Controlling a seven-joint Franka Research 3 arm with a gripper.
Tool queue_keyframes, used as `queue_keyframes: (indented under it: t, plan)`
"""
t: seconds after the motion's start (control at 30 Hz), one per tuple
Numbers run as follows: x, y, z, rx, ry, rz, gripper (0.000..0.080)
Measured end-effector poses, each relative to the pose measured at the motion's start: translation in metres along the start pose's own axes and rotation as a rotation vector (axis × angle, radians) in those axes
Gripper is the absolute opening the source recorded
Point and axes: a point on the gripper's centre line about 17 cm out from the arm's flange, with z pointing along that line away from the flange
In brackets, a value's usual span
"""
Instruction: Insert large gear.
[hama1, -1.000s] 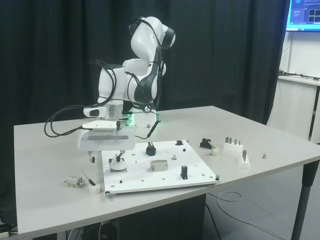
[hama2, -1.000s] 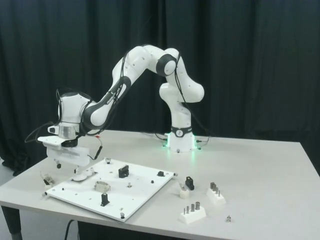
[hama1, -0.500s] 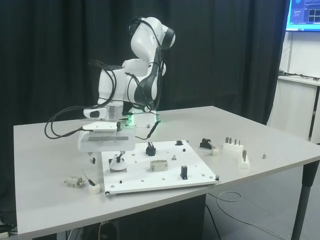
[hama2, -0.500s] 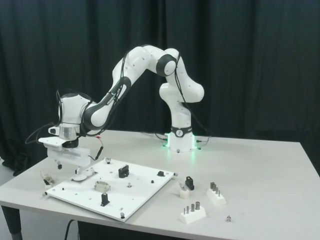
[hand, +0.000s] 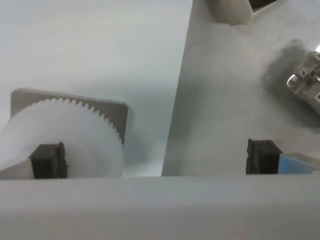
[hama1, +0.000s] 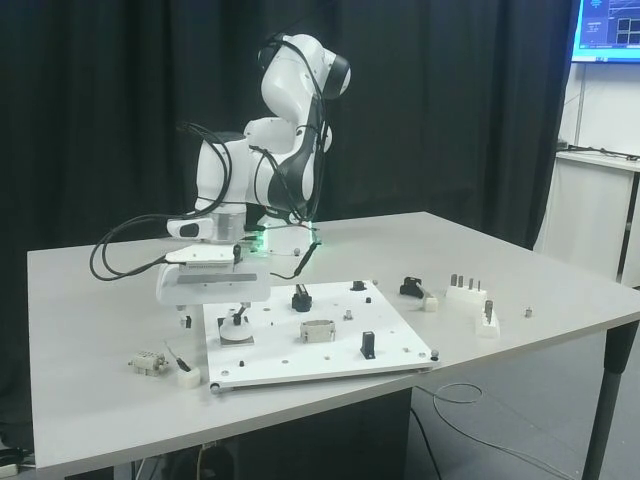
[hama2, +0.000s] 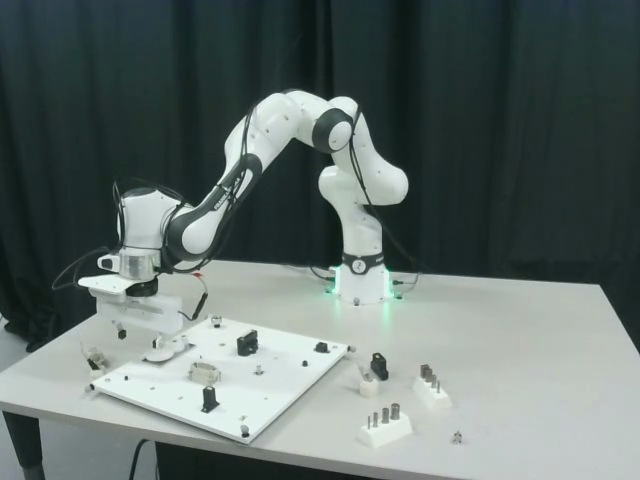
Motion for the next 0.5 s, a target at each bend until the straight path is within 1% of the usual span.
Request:
queue_keyframes:
  t: [0.27,0.5]
  plan:
    - [-0.0037,0.0001,0.0007,0.007,-0.008,-0.004,0.08]
    - [-0.0042,-0.0005,0.0009,0.01,-0.007,-0.011,0.08]
